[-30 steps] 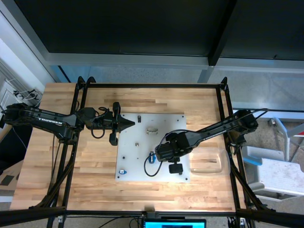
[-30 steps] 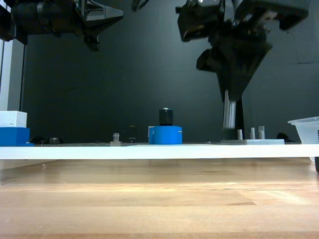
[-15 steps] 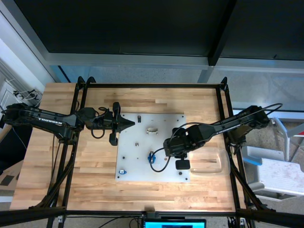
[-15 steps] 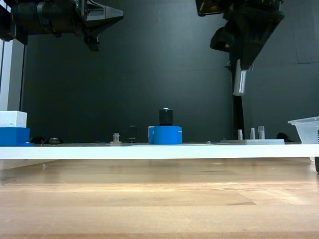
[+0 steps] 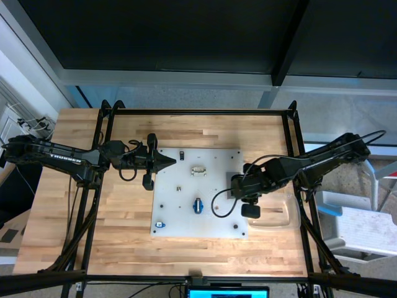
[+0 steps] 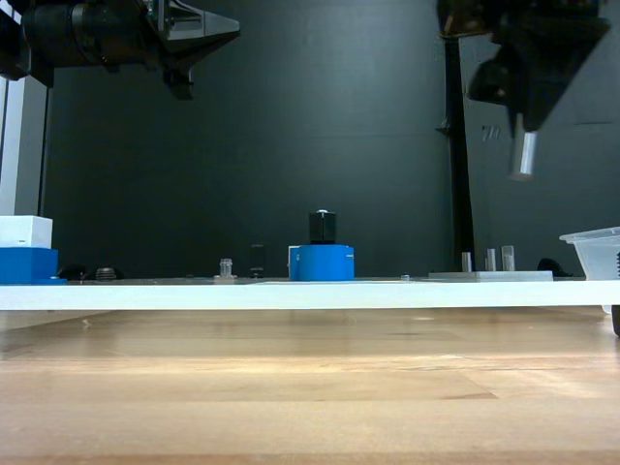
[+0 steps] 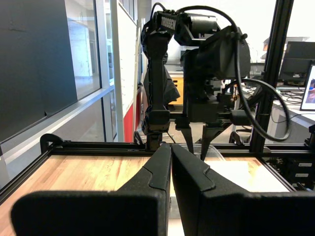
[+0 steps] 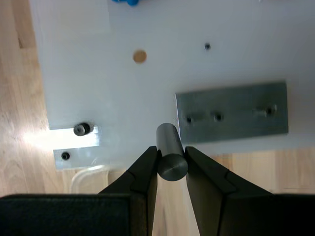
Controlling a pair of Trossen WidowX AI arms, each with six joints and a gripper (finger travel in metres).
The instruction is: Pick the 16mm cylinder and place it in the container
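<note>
Right claw (image 8: pixel 171 150) pinches short grey metal cylinder (image 6: pixel 523 157) by upper end, near clear plastic tray (image 5: pixel 293 215); likely rigid, slick. Left claw (image 7: pixel 171 148) closed, parked left.

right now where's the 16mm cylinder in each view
low: 16mm cylinder upper right, airborne in right gripper
high: hidden under that gripper, at white board's right edge
right wrist: clamped between the fingers
left wrist: not discernible; left gripper shut by board's left edge
landmark: white board

Low view crops container (image 6: pixel 593 248), left gripper (image 6: pixel 232 35), right gripper (image 6: pixel 521 120); high view hides 16mm cylinder (image 6: pixel 523 155).
</note>
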